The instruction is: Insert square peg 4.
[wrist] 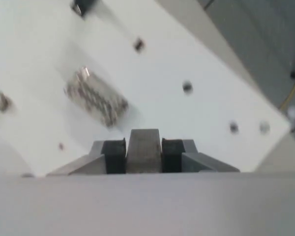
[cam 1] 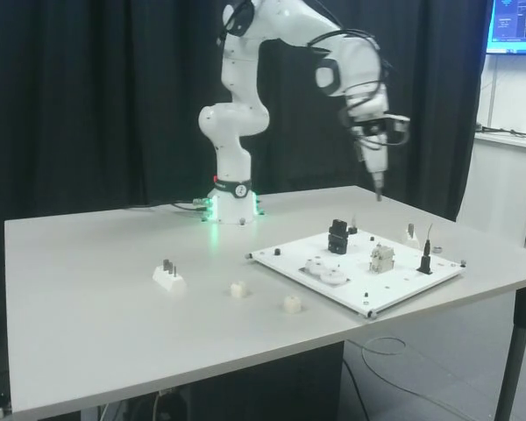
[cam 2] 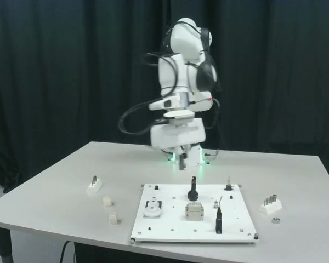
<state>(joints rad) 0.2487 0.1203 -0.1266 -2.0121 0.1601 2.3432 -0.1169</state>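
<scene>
Grey surface spreads wide under the white arm, whose base stands at the far side with a green glow at its foot. The arm bends over and hangs its pincer in the air, well above the far part of a white board that lies flat toward the near edge of the surface.

On that board stand several fixtures: a black upright block, a white round piece, a grey metal block near the middle, and a slim black post toward the near right corner in the second room view. From the wrist, the same board shows dark screw heads and the metal block.

Off the board, in the second room view, a small white holder with pins sits to the left, and two small white cubes lie just near of it. Another white holder with pegs rests to the right of the board.

The wrist view shows the pincer closed on a grey square peg — the peg sits between the two black pads, touching both, held clear of the board below.
</scene>
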